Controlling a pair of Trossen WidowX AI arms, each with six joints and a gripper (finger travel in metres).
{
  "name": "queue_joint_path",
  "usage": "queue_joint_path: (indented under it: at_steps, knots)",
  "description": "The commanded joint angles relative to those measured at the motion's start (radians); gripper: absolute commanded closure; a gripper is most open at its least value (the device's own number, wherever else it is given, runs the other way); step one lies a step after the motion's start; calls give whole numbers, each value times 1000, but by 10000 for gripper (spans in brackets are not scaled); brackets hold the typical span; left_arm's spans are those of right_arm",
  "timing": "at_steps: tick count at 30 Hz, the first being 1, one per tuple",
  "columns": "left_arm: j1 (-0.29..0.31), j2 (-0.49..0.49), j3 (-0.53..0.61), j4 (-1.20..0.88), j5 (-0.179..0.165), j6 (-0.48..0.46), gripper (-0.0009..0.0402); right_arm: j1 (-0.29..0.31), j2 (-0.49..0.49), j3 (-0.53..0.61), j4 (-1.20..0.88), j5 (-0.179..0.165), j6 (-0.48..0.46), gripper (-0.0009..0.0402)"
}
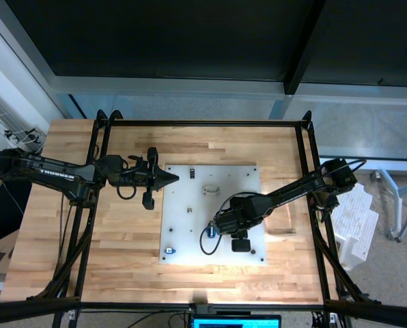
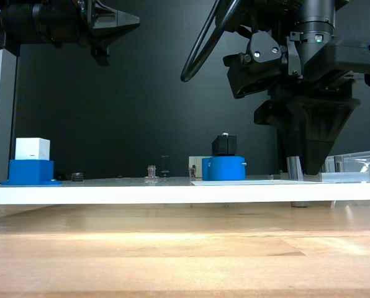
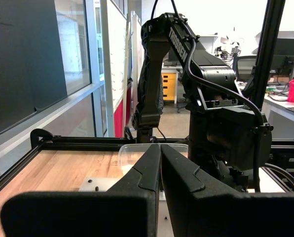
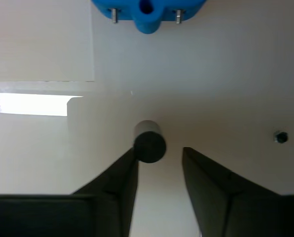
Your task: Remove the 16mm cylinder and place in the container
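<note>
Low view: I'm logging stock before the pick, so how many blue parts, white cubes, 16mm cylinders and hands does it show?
Blue parts: 2, left blue part and middle blue part
White cube: 1
16mm cylinder: 1
Hands: 2, left hand shut, raised over the board's left side; right hand open, down at the cylinder
Total: 6

Matt grey metal cylinder (image 4: 149, 140) on smooth white plastic board (image 1: 186, 232), over grained wooden table (image 1: 121, 232).
</note>
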Motion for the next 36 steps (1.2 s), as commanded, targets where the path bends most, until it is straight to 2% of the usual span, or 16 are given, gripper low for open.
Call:
queue_joint_path:
  at_steps: [1, 5, 8, 12, 36]
  knots:
    - [0, 0, 0, 0, 0, 0, 393, -3, 0, 0, -3, 15, 0, 343]
    - [0, 0, 0, 0, 0, 0, 393, -5, 0, 0, -3, 15, -1, 398]
    - [0, 0, 0, 0, 0, 0, 393, -8, 0, 0, -3, 15, 0, 384]
    - [0, 0, 0, 0, 0, 0, 393, -9, 0, 0, -4, 14, 2, 395]
    - [0, 0, 0, 0, 0, 0, 393, -8, 0, 0, -4, 16, 27, 393]
